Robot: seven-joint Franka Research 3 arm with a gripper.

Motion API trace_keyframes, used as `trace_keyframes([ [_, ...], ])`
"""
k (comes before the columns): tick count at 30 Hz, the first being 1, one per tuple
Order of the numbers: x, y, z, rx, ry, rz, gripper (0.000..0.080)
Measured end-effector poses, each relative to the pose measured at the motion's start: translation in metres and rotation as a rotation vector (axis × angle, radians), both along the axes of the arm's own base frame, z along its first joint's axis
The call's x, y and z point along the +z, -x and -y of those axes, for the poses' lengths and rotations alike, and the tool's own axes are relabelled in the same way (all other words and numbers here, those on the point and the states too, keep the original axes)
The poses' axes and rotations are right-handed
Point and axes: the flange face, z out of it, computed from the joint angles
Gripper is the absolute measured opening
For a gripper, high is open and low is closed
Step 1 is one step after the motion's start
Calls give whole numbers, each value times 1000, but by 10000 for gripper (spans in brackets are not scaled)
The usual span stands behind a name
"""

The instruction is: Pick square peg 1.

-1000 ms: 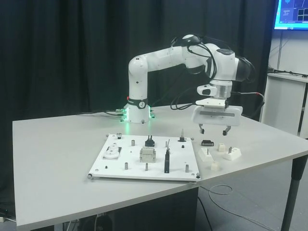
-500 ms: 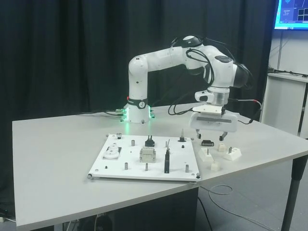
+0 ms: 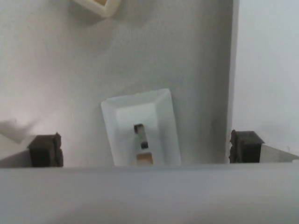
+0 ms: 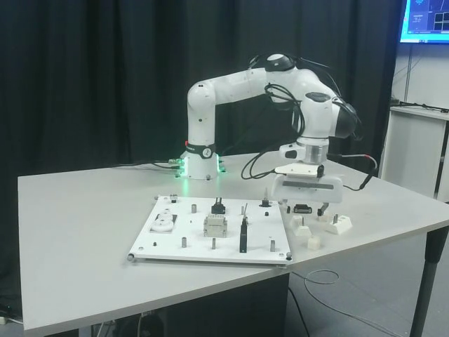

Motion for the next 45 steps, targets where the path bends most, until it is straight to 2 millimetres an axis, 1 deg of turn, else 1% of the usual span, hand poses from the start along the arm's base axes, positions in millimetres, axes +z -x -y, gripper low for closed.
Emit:
trace_keyframes([
  [16, -26, 3, -4, 9, 2, 12, 800],
  [30, -33, 6, -3, 32, 8, 8, 800],
  [31, -34, 6, -3, 33, 8, 7, 531],
  [35, -34, 7, -3, 39, 8, 7, 531],
  [36, -34, 7, -3, 40, 8, 7, 364],
  [41, -34, 7, -4, 42, 7, 6, 364],
  [42, -34, 7, -4, 42, 7, 6, 214],
  [45, -33, 7, -5, 43, 7, 7, 214],
])
